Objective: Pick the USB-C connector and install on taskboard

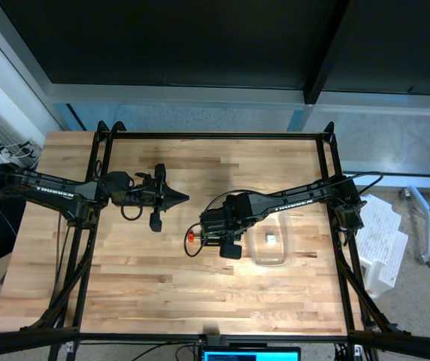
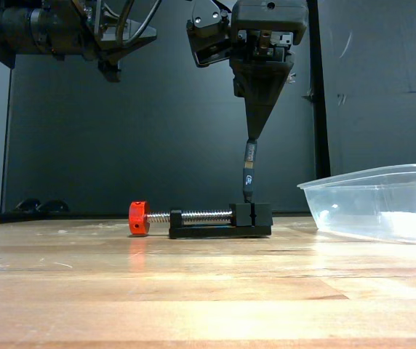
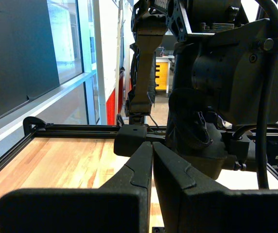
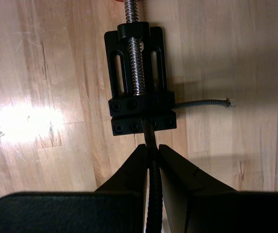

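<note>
Right pincer (image 2: 251,137) pinching USB-C connector (image 2: 249,171) upright, its tip right at the clamp end of taskboard (image 2: 255,218) on the table (image 2: 193,291). Insertion step, seating unclear. Next: push straight down, stay aligned. Left pincer (image 1: 181,198) pressed together, hanging high, well apart.

Right claw (image 2: 251,139) pinching USB-C connector (image 2: 249,171) blocks taskboard (image 2: 208,232) from above; clear tray (image 2: 342,203) near, right side; left claw (image 1: 184,198) well apart.
</note>
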